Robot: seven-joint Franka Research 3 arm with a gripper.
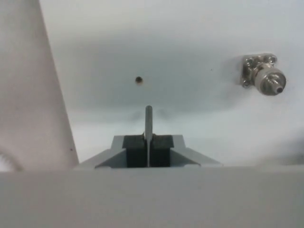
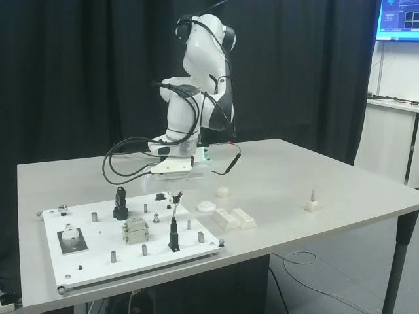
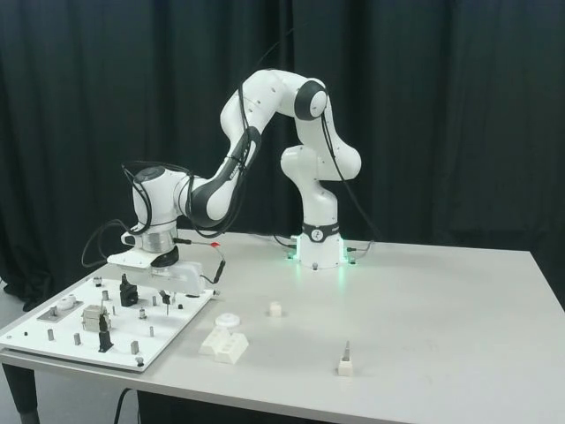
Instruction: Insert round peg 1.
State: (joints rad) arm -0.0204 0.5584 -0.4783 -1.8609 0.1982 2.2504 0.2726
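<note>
You have the gripper (image 1: 148,151) pinching round peg 1 (image 1: 148,122), a thin grey pin, between its black pads (image 1: 137,152); the fingers are pressed together on the peg's upper end, and the shaft sticks out below them. In the wrist view the peg tip sits near a small dark hole (image 1: 138,80) in the white board (image 1: 190,42), not in it. A metal threaded connector (image 1: 266,78) is mounted on the board well apart from the hole. From the room views, the gripper (image 2: 175,195) hangs low over the white board (image 2: 72,275) on the grey table (image 2: 314,176).
</note>
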